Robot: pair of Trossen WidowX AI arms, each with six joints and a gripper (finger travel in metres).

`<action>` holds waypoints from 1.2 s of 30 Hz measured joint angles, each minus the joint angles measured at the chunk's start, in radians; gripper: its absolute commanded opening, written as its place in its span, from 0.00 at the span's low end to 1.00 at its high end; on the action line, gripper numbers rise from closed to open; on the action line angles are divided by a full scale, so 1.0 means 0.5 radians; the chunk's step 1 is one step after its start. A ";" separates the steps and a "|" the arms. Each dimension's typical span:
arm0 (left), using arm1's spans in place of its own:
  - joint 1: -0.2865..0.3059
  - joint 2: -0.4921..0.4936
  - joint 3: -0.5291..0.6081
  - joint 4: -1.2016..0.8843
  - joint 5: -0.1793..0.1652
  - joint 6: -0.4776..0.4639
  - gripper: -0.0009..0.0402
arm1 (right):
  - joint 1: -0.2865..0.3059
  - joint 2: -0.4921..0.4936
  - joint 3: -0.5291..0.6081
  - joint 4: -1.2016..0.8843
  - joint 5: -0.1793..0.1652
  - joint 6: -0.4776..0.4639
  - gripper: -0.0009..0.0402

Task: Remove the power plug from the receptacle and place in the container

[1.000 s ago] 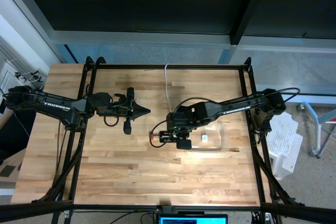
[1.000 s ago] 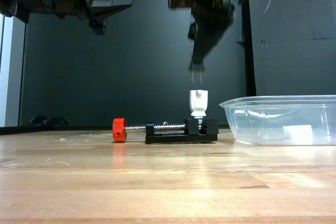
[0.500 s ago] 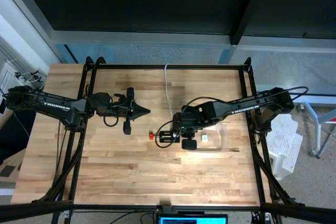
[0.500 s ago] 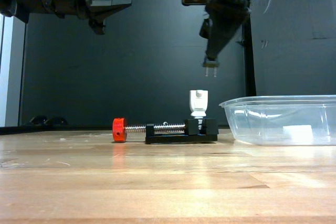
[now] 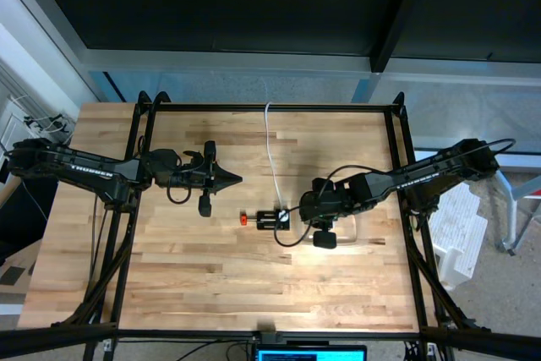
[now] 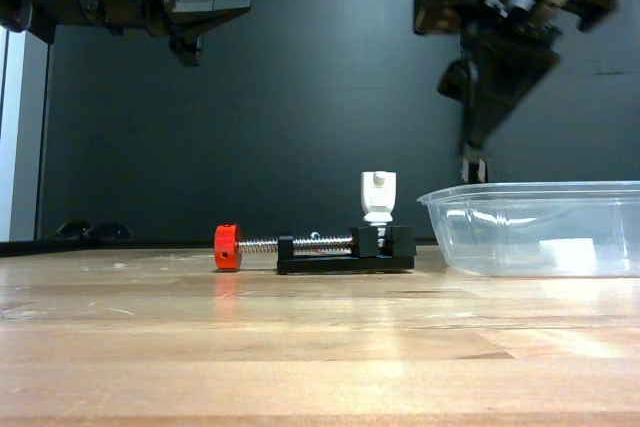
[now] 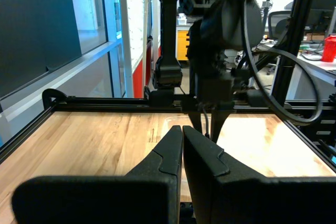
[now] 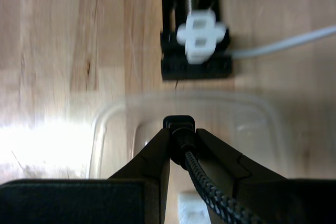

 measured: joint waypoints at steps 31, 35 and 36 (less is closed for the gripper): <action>0.000 0.000 0.001 0.000 0.000 0.000 0.02 | 0.094 -0.232 -0.571 0.372 0.047 0.185 0.34; 0.000 0.000 0.001 0.000 0.000 0.000 0.02 | 0.103 -0.269 -0.603 0.374 0.047 0.213 0.41; 0.000 0.000 0.000 0.000 0.000 0.000 0.02 | 0.103 -0.277 -0.606 0.372 0.047 0.214 0.43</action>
